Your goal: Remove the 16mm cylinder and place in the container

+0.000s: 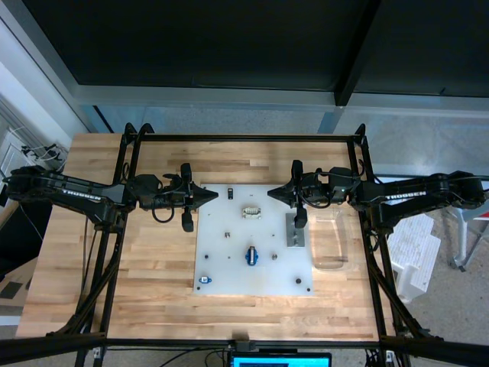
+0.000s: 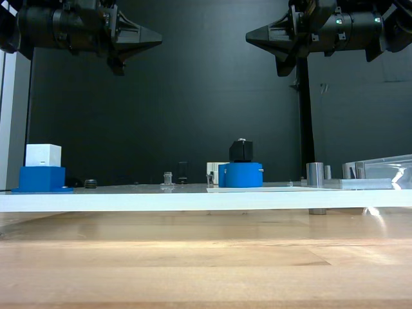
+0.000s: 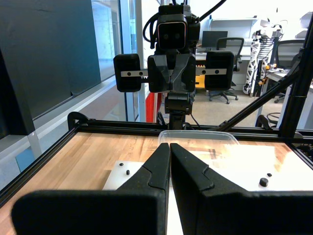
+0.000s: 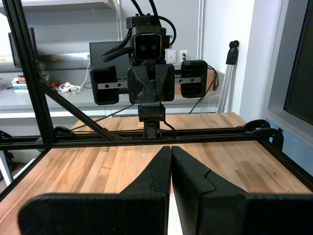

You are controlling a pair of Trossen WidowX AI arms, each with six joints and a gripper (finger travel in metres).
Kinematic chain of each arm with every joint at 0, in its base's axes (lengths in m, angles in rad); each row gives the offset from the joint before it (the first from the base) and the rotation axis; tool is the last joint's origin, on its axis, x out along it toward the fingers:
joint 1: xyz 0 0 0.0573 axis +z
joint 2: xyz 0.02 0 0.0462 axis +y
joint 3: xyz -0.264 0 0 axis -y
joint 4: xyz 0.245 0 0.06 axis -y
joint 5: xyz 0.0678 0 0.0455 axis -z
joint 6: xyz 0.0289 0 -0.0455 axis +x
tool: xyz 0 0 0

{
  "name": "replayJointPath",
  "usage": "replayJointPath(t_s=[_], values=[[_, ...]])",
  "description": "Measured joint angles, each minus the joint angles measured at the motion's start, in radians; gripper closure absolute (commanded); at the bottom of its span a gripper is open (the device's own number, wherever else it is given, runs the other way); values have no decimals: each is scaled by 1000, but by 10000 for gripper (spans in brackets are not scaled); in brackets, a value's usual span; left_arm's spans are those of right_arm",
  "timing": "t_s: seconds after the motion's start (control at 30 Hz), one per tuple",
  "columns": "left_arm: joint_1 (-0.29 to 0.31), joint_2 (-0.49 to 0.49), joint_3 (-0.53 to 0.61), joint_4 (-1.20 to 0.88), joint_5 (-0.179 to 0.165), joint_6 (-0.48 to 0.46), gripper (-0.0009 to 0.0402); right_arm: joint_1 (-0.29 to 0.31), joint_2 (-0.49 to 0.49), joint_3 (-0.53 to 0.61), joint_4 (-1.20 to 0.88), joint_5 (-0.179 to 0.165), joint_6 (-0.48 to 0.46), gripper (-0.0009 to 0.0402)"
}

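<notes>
The 16mm cylinder (image 1: 275,257), a stubby silver peg, stands in the white board (image 1: 229,260) just right of the blue-and-dark fitting (image 1: 251,256); the low view shows the cylinder (image 2: 315,174) upright. The clear container (image 1: 330,241) lies on the table beside the board's right edge, and its rim (image 3: 198,136) appears in the left wrist view. My left gripper (image 1: 216,196) hovers shut and empty over the board's far left edge. My right gripper (image 1: 269,193) hovers shut and empty over the far right part, facing the left one. Both hang high above the board (image 2: 159,38) (image 2: 248,35).
A tall grey block (image 1: 294,229) stands between the cylinder and the container. A beige connector (image 1: 250,211), a small peg (image 1: 226,234) and a blue base with a white cube (image 1: 202,281) also sit on the board. A black frame surrounds the table.
</notes>
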Motion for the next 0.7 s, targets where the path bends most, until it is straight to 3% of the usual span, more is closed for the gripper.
replayJointPath(t_s=[0.43, 0.53, 0.7], values=[[0, 0, 0, 0, 0, 0, 393, 0, 0, 1, -29, -1, 29, 393], [0, 0, 0, 0, 0, 0, 393, 0, 0, 42, -137, -1, 93, 393], [0, 0, 0, 0, 0, 0, 393, 30, 0, 146, -420, -7, 49, 393]])
